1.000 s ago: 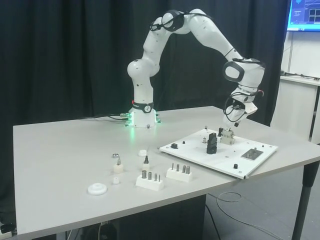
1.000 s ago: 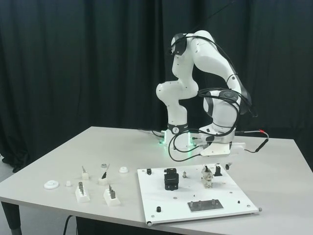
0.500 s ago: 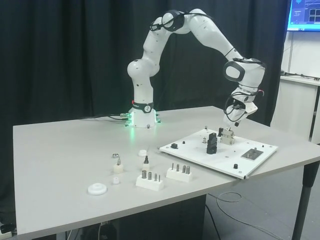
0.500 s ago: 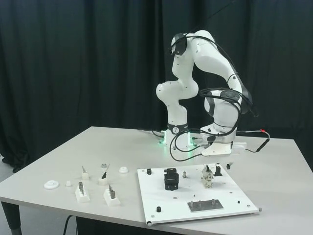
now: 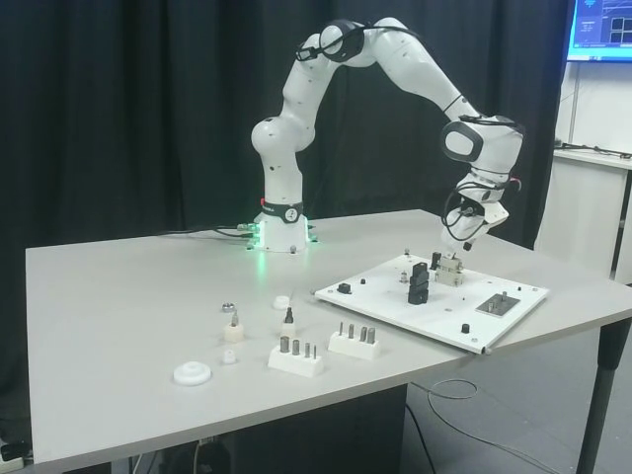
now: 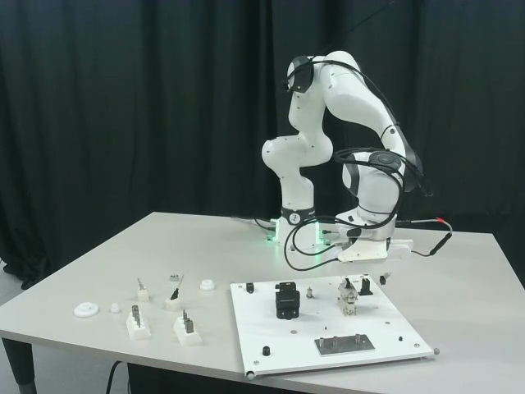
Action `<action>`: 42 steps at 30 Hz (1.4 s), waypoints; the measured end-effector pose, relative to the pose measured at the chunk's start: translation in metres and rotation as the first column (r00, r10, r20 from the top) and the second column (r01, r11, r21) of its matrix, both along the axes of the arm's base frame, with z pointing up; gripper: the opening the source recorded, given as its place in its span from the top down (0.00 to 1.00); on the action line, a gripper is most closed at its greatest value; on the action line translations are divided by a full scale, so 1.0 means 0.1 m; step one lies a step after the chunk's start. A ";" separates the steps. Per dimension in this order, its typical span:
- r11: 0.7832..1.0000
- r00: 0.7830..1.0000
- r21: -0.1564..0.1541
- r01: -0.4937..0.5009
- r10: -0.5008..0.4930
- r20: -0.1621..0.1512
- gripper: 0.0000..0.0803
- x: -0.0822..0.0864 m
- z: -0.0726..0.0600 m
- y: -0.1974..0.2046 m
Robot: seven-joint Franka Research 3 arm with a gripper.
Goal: Insert waterproof.
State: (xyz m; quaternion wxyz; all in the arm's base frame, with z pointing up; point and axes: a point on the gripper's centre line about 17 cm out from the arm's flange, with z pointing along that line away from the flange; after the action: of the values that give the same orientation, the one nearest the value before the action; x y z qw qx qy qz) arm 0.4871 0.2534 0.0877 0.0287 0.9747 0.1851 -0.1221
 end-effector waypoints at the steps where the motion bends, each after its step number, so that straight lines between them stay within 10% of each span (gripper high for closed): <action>1: 1.000 1.000 0.000 0.000 0.000 0.001 0.00 0.00 0.00 0.00; 42: 1.000 1.000 -0.011 -0.016 0.016 0.004 0.00 -0.01 -0.01 -0.01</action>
State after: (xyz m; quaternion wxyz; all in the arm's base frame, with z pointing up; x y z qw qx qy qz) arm 0.4863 0.2527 0.0867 0.0351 0.9732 0.1922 -0.1210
